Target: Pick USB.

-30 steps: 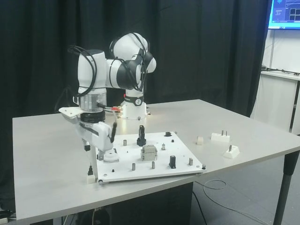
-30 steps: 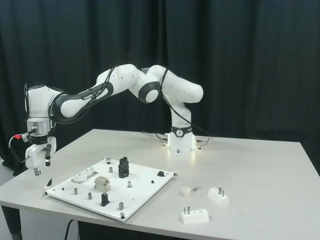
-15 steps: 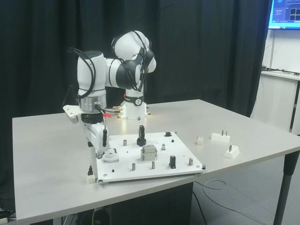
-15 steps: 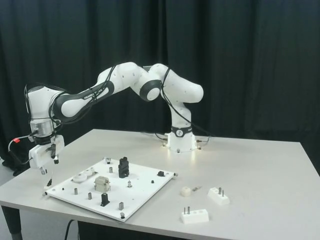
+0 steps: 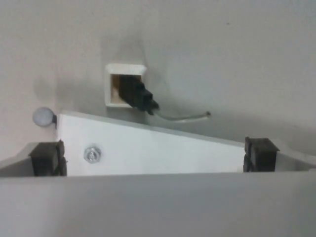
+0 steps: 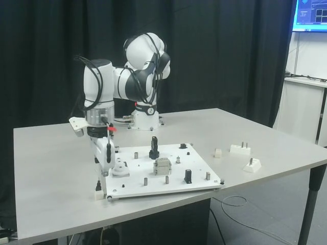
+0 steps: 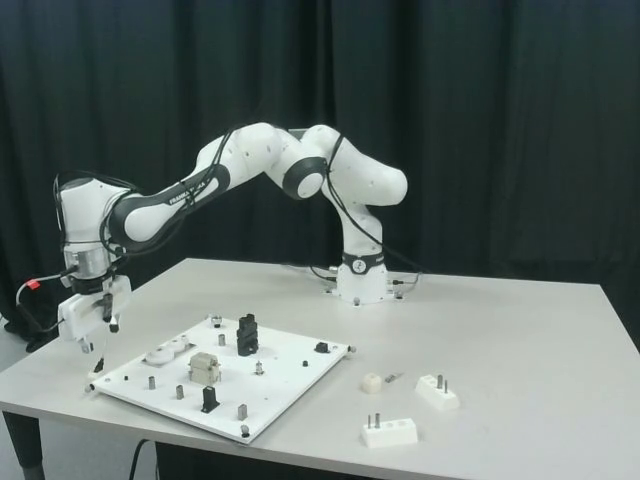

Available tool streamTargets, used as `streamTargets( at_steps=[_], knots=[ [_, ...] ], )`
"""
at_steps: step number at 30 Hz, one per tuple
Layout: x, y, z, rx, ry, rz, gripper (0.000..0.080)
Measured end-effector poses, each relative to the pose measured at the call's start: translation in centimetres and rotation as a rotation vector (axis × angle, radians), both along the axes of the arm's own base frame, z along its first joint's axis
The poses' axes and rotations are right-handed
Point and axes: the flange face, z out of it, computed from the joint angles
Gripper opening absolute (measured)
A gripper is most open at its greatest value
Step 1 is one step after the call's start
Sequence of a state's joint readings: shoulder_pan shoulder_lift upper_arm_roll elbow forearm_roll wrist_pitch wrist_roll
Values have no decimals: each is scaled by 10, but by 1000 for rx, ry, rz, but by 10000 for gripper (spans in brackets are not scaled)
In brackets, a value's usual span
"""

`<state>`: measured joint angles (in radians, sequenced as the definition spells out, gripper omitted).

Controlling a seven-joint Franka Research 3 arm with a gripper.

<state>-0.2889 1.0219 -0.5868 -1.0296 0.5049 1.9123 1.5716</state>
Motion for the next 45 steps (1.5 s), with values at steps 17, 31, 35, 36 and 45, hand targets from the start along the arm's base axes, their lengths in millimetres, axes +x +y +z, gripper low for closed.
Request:
streamTargets(
  at_steps=[17,31,35,36,45],
  knots=[
    [1,6,-28,-48,-58,-20,800],
    [-1,6,-31,-72,-75,-9,800],
    [-2,6,-33,-74,-75,-6,800],
    [-2,6,-34,-74,-75,-5,800],
    [-5,6,-40,-79,-77,8,800]
  ],
)
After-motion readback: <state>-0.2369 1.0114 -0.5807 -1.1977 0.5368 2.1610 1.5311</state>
